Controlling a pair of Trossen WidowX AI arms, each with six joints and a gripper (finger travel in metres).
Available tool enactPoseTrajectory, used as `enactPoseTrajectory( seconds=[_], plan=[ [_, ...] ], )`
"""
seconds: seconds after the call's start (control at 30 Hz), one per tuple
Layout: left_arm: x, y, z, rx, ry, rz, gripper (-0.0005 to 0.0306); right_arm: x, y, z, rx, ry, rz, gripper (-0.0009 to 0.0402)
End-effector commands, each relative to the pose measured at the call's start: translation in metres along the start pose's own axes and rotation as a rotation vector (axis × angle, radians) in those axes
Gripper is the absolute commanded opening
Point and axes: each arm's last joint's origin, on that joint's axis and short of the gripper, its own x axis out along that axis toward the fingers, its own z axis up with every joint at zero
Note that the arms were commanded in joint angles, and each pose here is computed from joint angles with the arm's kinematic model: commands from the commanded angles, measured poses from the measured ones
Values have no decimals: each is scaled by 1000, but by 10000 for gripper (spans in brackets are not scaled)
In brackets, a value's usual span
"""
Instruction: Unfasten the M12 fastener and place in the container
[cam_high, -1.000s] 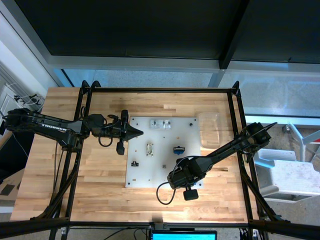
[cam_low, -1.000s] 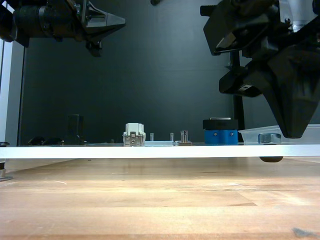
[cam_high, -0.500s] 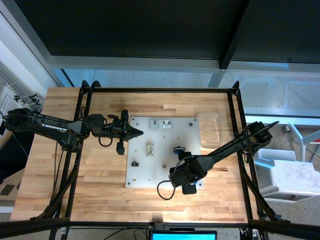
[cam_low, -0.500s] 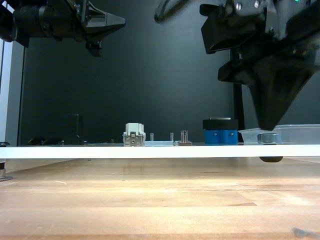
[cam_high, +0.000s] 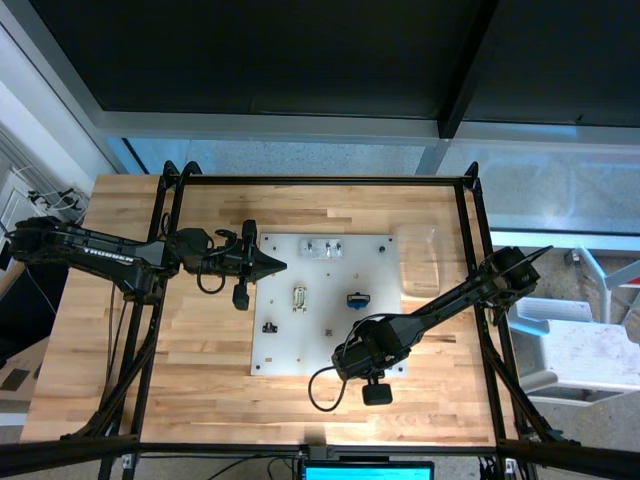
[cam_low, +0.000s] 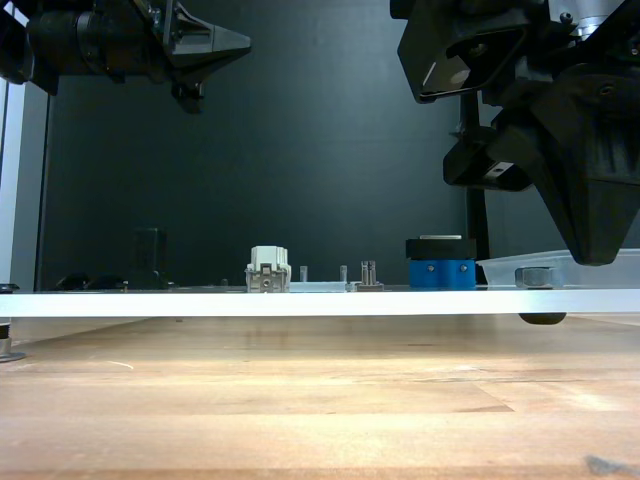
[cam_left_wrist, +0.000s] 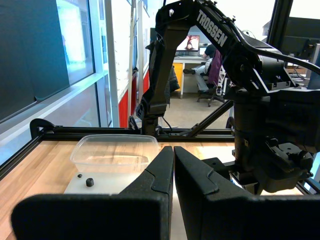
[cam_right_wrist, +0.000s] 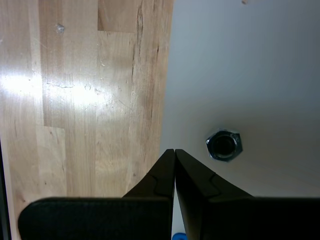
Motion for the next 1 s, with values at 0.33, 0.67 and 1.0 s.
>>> enactPoseTrajectory(
  seconds=[0.33,0.67,1.0],
  plan=[
    [0,0,0,0,0,0,0,5,-5,-3,20,-5,-86,0],
    [0,0,0,0,0,0,0,4,-8,-3,29,-5,-112,0],
    [0,0,0,0,0,0,0,-19,-12,-7,122,-46,-295,0]
  ],
)
